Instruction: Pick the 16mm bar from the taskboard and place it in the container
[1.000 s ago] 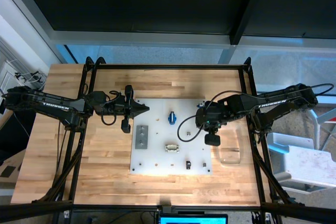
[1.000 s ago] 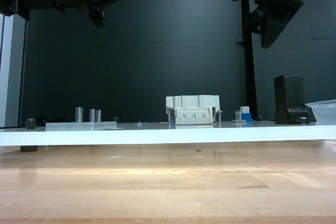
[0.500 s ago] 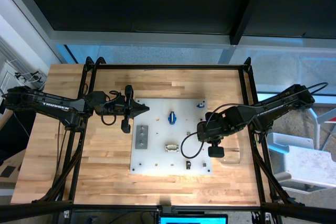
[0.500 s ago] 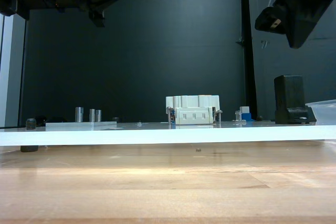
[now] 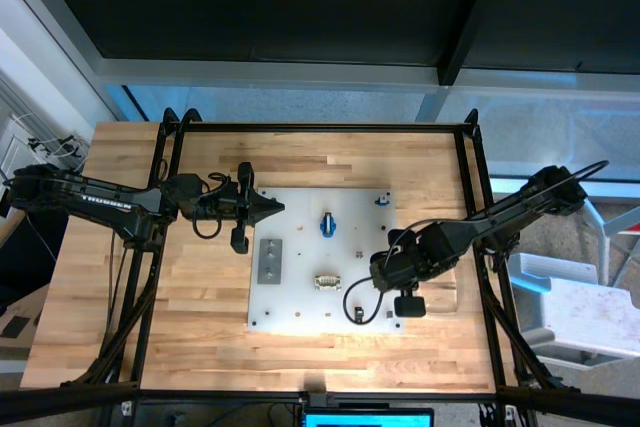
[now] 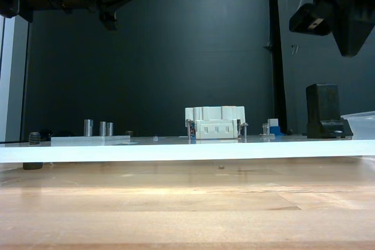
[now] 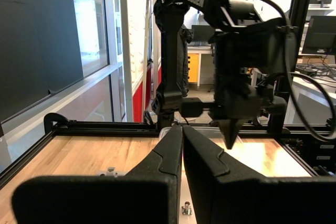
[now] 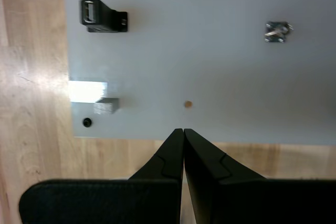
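Right arm: my right gripper [image 8: 183, 131] hangs above the near right corner of the taskboard [image 5: 300, 259], pointing down at it. Its fingers are pressed together with nothing between them.

The 16mm bar [image 8: 106, 105] sits on the board close to that corner, just beside a small dark screw hole [image 8: 87, 123] and apart from my fingertips. It looks to stand in a seat, though from overhead I cannot confirm this. The black piece [image 8: 102, 15] stands farther along the same edge.

The container [image 5: 441, 293] lies on the wooden table [image 5: 200, 332], just beside the board's right edge.

Left arm: my left gripper [image 5: 274, 208] hovers high at the board's far left corner, fingers together.
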Controlling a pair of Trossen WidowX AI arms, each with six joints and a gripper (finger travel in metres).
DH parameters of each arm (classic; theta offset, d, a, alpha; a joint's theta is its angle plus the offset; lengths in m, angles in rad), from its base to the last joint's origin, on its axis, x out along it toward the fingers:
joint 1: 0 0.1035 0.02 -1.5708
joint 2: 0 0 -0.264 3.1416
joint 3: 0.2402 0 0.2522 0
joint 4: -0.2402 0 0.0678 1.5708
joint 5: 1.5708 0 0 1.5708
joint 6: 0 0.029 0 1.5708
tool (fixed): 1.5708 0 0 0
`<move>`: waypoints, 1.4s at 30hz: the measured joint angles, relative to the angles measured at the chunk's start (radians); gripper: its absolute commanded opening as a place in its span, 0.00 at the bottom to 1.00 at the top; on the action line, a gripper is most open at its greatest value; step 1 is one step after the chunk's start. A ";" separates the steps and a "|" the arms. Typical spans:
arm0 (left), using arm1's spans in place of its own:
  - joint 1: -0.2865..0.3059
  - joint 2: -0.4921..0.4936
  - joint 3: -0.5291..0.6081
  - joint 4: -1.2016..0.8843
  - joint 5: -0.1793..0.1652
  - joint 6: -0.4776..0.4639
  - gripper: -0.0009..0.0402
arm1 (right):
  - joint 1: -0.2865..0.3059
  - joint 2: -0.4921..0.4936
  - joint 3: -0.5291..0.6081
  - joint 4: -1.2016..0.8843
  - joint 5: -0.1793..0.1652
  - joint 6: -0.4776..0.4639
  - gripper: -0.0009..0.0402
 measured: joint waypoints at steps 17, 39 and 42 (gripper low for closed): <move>0.000 0.000 0.000 0.000 0.000 0.000 0.02 | 0.106 0.108 0.076 -0.010 0.024 0.106 0.02; 0.000 0.000 0.000 0.000 0.000 0.000 0.02 | 0.156 0.153 0.075 0.015 0.047 0.182 0.53; 0.000 0.000 0.000 0.000 0.000 0.000 0.02 | 0.157 0.153 0.072 0.024 0.047 0.182 0.60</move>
